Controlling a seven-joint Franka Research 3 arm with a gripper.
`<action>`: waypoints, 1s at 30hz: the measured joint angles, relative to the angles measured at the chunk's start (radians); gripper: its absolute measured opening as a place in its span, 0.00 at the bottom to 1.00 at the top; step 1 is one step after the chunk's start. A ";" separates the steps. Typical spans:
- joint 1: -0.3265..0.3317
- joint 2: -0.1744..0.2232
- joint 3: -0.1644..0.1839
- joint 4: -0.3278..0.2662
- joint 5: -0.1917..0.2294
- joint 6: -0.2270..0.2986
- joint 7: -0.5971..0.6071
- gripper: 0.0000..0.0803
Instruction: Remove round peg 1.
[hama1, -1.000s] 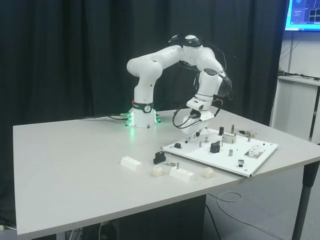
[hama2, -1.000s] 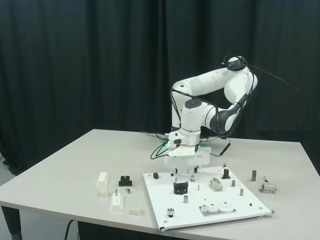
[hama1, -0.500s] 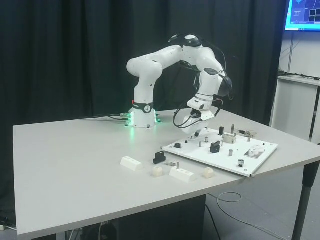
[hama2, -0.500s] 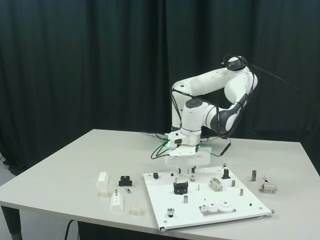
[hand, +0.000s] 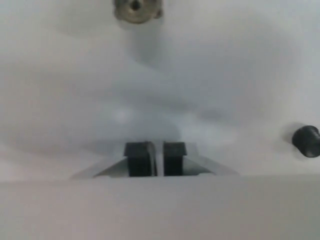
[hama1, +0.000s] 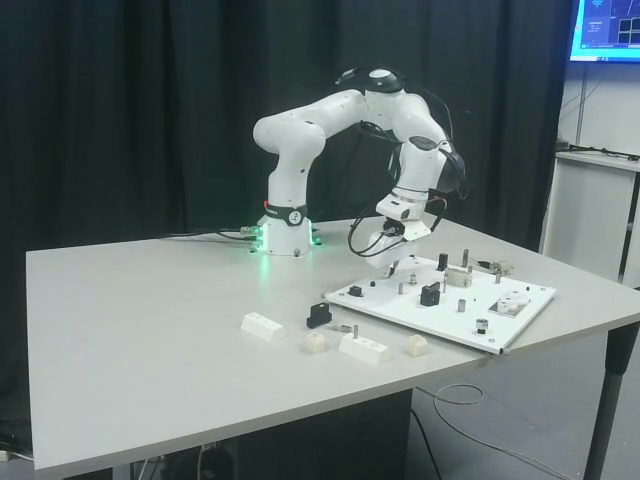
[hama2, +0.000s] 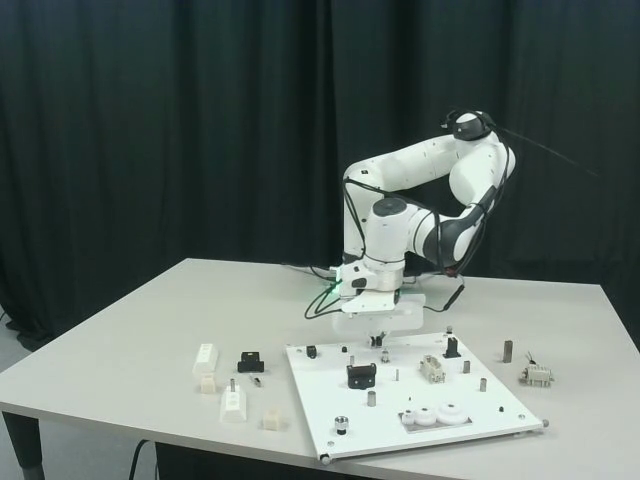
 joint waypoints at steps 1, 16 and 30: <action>0.001 -0.001 0.000 0.000 0.000 0.000 0.000 0.13; 0.007 -0.001 -0.001 -0.002 -0.002 0.001 0.000 0.03; 0.011 -0.001 -0.002 0.006 -0.031 0.001 0.002 0.03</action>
